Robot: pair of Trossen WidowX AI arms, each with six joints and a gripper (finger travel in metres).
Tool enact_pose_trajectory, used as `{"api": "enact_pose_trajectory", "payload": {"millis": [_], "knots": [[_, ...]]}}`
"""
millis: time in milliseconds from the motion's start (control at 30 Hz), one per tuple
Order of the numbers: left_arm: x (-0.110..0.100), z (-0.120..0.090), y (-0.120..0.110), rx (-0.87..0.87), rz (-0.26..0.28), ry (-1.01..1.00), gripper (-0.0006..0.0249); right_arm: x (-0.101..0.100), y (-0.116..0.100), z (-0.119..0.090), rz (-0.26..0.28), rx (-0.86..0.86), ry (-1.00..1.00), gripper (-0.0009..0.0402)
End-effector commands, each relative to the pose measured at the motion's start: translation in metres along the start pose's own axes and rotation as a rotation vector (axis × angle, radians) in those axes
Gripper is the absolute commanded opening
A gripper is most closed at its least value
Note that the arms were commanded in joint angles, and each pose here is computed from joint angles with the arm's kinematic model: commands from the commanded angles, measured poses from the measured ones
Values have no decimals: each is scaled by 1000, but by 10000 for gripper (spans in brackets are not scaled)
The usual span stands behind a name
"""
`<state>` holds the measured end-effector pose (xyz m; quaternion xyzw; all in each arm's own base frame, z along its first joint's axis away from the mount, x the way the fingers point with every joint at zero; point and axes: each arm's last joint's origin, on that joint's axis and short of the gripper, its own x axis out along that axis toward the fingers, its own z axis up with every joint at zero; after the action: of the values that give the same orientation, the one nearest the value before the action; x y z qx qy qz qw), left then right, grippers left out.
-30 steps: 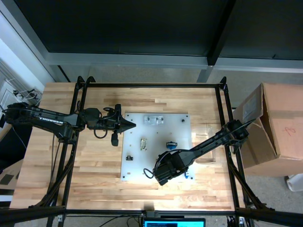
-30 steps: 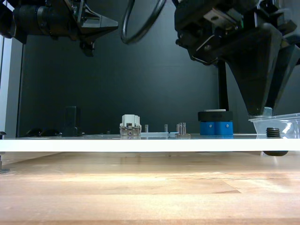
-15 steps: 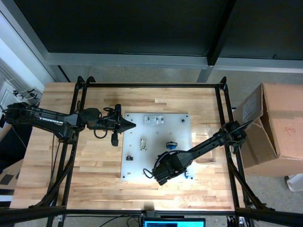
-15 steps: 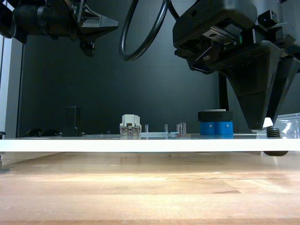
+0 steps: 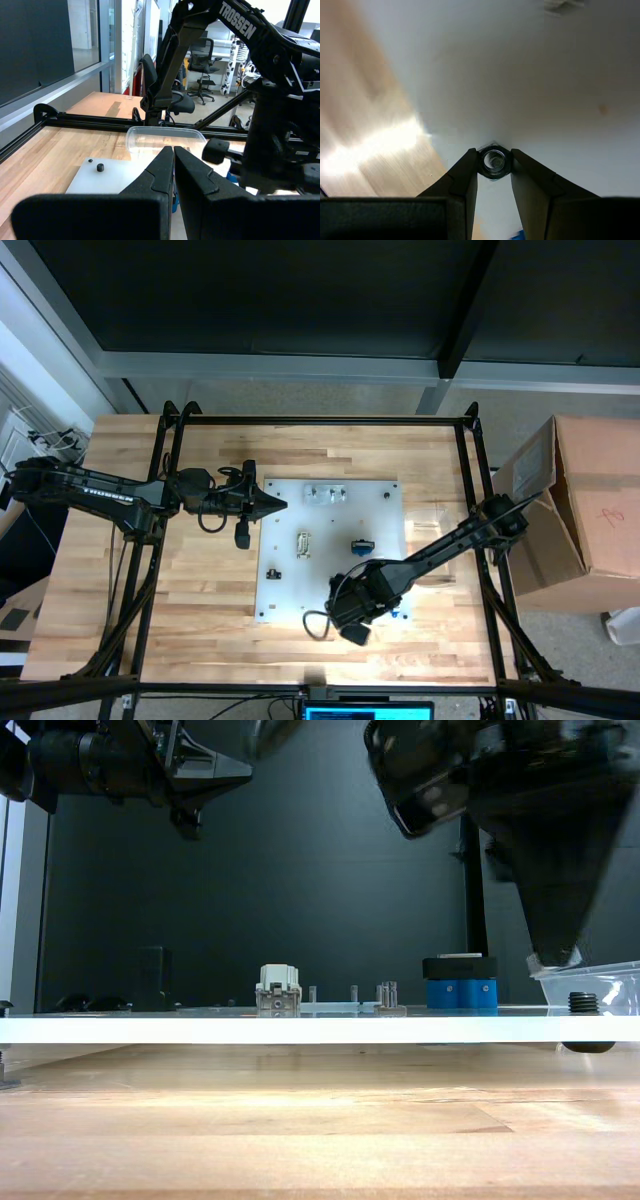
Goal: Pick the M12 nut and place it on its threads and fasten
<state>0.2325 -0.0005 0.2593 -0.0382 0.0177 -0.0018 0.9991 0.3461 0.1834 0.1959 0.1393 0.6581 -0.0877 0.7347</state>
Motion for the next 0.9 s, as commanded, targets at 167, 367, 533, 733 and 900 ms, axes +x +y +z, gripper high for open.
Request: {"api": "enact_pose_trajectory", "payload": {"millis": [167, 367, 533, 733, 900], "knots": [[0, 0, 0, 0, 0, 0, 0, 2, 1, -4, 2, -666, 8, 12], [0, 0, 0, 0, 0, 0, 0, 5, 0, -5, 6, -917, 0, 12], [0, 0, 0, 0, 0, 0, 0, 11, -2, -8, 1, -964, 12, 12], [0, 0, 0, 0, 0, 0, 0, 11, -5, -6, -3, -986, 7, 12], [0, 0, 0, 0, 0, 0, 0, 15, -9, -8, -7, -987, 21, 12]]}}
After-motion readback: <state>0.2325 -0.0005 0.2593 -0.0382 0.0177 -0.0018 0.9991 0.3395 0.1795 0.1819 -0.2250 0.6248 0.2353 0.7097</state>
